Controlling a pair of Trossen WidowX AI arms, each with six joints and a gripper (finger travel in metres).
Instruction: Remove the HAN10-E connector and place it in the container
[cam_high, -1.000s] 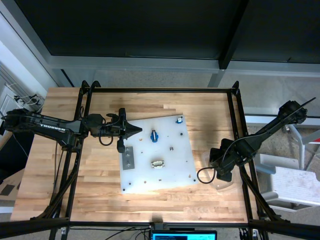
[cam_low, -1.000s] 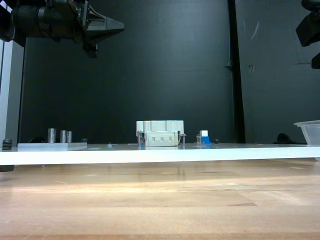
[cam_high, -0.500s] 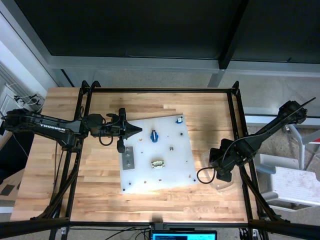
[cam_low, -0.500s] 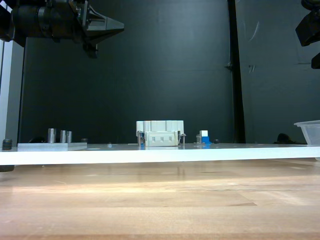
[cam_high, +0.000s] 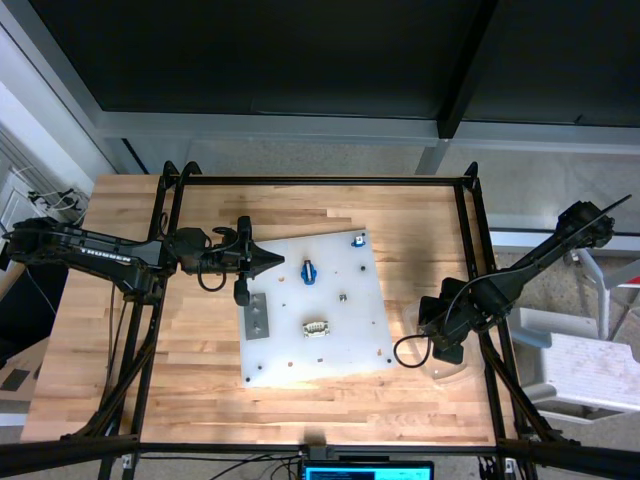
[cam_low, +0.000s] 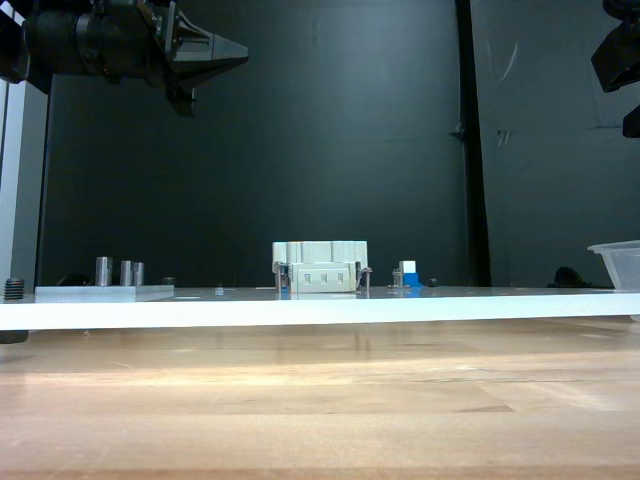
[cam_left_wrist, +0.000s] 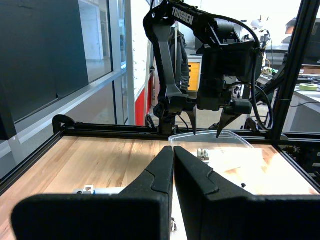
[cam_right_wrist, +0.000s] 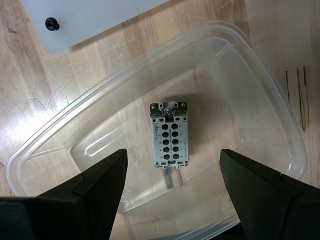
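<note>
The HAN10-E connector, a beige-grey block with two rows of pin holes, lies flat on the floor of the clear container. In the left wrist view the connector shows through the container wall. My right gripper hangs open straight above it, fingers apart and holding nothing; it shows too as the right gripper at the table's right side, over the container. My left gripper is shut and empty, held high over the white board's left edge.
The white task board lies mid-table with a blue knob, a grey metal plate and a beige housing on it. A black frame rail runs past the right arm.
</note>
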